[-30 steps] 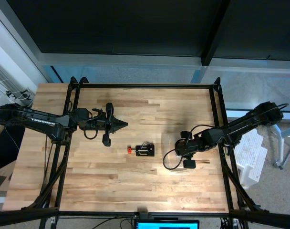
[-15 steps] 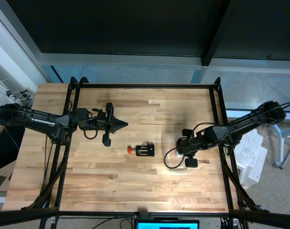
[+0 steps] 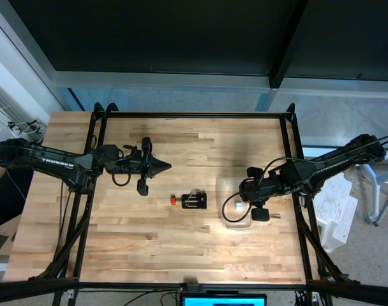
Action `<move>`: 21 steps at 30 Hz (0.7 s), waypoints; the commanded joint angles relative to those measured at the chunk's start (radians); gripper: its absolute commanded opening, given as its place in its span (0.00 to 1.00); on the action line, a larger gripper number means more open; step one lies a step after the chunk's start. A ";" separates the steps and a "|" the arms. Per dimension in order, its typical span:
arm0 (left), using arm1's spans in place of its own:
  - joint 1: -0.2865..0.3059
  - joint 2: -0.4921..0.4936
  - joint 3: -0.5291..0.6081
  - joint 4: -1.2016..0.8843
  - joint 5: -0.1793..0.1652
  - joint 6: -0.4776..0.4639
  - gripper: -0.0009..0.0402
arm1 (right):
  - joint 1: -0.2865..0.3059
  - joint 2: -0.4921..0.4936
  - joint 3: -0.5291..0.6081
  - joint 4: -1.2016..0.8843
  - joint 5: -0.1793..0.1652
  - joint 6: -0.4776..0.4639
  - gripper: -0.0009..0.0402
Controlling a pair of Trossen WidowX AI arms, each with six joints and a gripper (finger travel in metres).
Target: Pick the RCA connector and install on taskboard
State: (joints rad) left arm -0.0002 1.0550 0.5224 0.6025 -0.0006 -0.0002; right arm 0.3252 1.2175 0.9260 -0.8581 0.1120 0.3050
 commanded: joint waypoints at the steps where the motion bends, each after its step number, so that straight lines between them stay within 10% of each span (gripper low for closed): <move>1: 0.000 0.000 0.000 0.000 0.000 0.000 0.02 | 0.000 0.001 0.011 -0.008 0.001 0.000 0.04; 21: 0.000 0.000 0.000 0.000 0.000 0.000 0.02 | -0.063 0.212 0.197 0.013 0.031 -0.056 0.02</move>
State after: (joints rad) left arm -0.0002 1.0554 0.5228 0.6029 -0.0006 0.0002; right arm 0.2653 1.4128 1.1080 -0.8478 0.1429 0.2546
